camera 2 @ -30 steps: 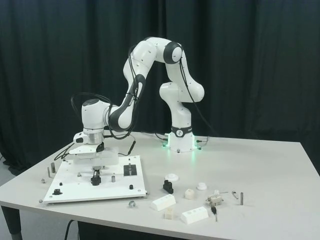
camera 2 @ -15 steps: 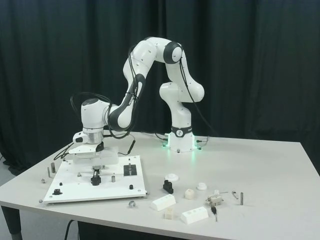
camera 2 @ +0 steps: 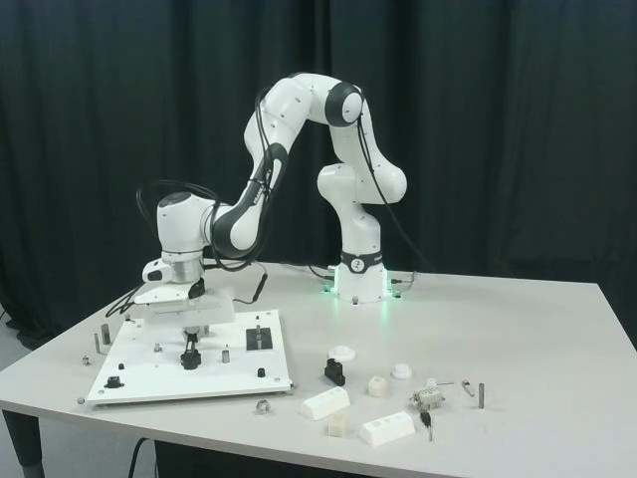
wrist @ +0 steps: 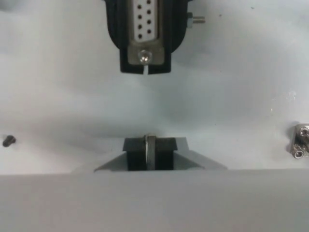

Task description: Remove square peg 1.

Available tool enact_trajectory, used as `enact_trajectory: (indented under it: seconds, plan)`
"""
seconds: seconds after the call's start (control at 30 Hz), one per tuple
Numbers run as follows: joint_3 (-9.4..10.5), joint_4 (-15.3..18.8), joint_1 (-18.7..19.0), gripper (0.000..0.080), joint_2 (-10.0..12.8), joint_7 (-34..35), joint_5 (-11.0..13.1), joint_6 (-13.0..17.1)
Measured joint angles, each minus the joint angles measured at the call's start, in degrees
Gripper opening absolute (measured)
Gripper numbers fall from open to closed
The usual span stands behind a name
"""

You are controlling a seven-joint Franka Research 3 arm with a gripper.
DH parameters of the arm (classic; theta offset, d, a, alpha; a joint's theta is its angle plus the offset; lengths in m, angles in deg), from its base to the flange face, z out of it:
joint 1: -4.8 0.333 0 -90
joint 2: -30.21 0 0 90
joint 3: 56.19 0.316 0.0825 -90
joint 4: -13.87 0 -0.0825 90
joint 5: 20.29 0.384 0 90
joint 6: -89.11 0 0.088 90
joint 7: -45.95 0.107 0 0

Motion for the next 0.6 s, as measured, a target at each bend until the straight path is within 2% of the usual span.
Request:
enact_trajectory:
  seconds: [0.6]
  plan:
    - [-0.14,0.0,0.1,0.0035,-0.2,0.7,0.0,-0.2]
